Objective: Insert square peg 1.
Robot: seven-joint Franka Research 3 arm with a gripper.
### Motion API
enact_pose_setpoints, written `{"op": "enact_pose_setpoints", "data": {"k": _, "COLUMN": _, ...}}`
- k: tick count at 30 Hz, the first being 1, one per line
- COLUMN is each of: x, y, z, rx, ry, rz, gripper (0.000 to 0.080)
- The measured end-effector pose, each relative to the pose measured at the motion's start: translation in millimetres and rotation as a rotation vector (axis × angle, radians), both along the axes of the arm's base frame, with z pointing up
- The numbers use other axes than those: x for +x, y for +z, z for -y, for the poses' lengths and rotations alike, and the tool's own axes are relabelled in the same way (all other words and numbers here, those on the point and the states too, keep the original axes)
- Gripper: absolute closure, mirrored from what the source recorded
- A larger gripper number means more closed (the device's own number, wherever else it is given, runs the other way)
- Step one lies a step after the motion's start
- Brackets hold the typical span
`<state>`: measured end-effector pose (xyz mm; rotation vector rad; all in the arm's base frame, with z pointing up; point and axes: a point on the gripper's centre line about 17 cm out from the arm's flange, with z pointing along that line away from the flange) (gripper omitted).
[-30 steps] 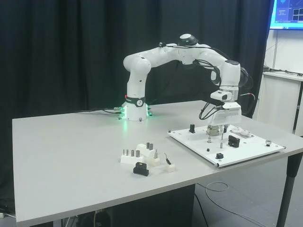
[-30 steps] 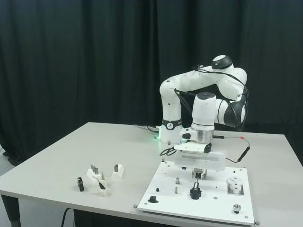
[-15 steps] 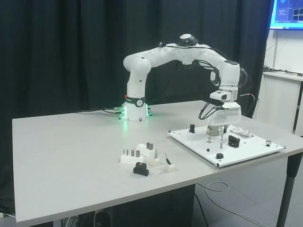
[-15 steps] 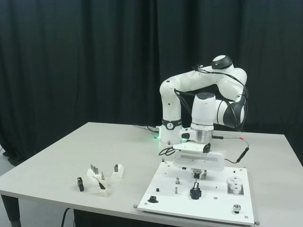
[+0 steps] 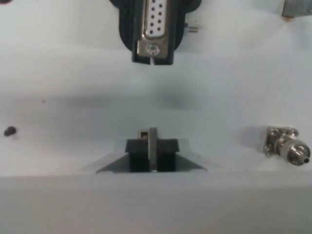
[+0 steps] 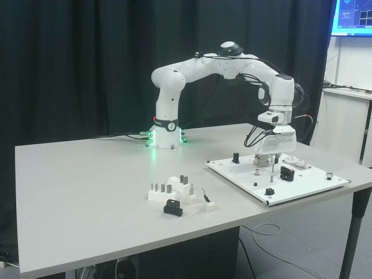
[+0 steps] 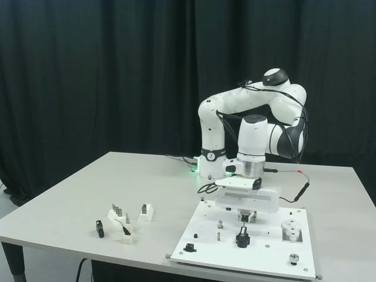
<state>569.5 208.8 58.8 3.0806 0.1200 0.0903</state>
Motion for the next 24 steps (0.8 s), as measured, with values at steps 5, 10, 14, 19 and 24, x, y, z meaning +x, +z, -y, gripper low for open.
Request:
{"op": "enact_pose_setpoints", "data": {"k": 5, "x": -0.1, "y": 0.0, "z": -0.1, "rx": 0.001, "ry": 0.000, "rz": 0.000, "gripper": 0.0772}}
{"op": "enact_pose_setpoints", "data": {"k": 10, "x": -0.2, "y": -0.1, "z": 0.0, "rx": 0.001, "ry": -0.004, "rz": 0.000, "gripper": 0.0772}}
{"op": "enact_pose_setpoints", "data": {"k": 14, "x": -0.4, "y": -0.1, "z": 0.1, "rx": 0.001, "ry": -0.004, "rz": -0.001, "gripper": 0.0772}}
{"op": "enact_pose_setpoints", "data": {"k": 19, "x": -0.8, "y": -0.2, "z": -0.1, "rx": 0.002, "ry": -0.005, "rz": -0.002, "gripper": 0.0772}}
{"op": "enact_pose_setpoints", "data": {"k": 24, "x": -1.5, "y": -0.2, "z": -0.1, "rx": 0.004, "ry": -0.005, "rz": -0.005, "gripper": 0.0772}}
